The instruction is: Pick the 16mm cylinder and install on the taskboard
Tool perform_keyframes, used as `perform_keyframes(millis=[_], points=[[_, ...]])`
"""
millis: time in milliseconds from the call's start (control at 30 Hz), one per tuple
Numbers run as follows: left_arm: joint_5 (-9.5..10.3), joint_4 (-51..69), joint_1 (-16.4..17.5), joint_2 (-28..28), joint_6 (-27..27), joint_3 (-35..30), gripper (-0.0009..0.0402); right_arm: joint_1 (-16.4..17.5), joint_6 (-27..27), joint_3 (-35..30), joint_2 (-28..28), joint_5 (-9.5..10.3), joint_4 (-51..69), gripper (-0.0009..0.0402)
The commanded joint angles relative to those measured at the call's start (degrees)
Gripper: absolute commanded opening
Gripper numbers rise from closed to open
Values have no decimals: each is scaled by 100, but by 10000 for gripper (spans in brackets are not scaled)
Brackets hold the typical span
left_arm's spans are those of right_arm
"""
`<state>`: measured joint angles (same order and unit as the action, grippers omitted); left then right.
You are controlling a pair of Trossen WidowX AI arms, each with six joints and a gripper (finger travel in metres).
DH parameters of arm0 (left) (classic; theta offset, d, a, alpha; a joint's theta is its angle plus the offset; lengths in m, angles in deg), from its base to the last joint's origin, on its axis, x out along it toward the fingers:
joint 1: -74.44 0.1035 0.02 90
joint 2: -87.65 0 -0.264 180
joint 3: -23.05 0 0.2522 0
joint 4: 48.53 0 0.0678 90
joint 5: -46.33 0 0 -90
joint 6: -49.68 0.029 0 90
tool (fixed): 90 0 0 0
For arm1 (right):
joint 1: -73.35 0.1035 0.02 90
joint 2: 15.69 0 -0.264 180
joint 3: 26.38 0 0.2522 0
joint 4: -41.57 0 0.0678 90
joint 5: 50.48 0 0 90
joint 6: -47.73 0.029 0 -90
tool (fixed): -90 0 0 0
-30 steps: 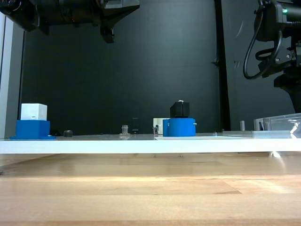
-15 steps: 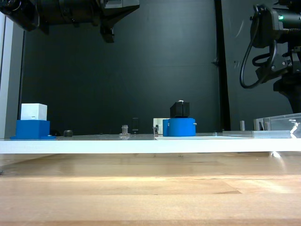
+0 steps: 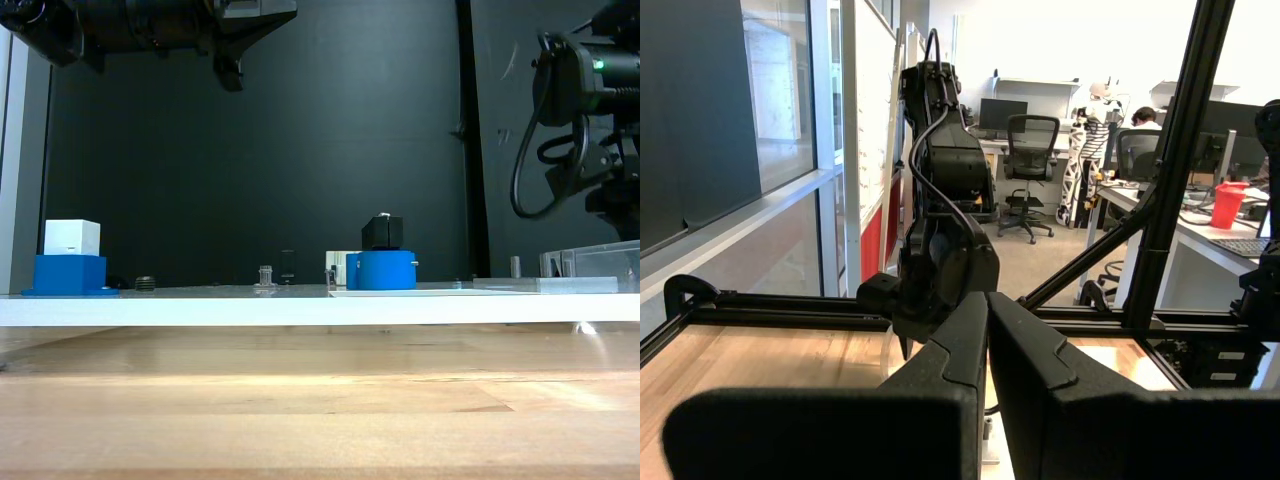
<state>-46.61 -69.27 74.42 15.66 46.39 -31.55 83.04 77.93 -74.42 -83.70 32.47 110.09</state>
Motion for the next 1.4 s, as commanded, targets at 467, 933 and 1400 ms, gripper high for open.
perform_keyframes(millis=[467,933,1400], points=[[-2,0,0,0,2,-2,0,0,105,313,2,116,-476,44],[-2,0,0,0,2,-2,0,0,105,313,2,114,-490,6],[-2,0,2,0,0,-2,0,-2,105,313,2,111,-494,0]])
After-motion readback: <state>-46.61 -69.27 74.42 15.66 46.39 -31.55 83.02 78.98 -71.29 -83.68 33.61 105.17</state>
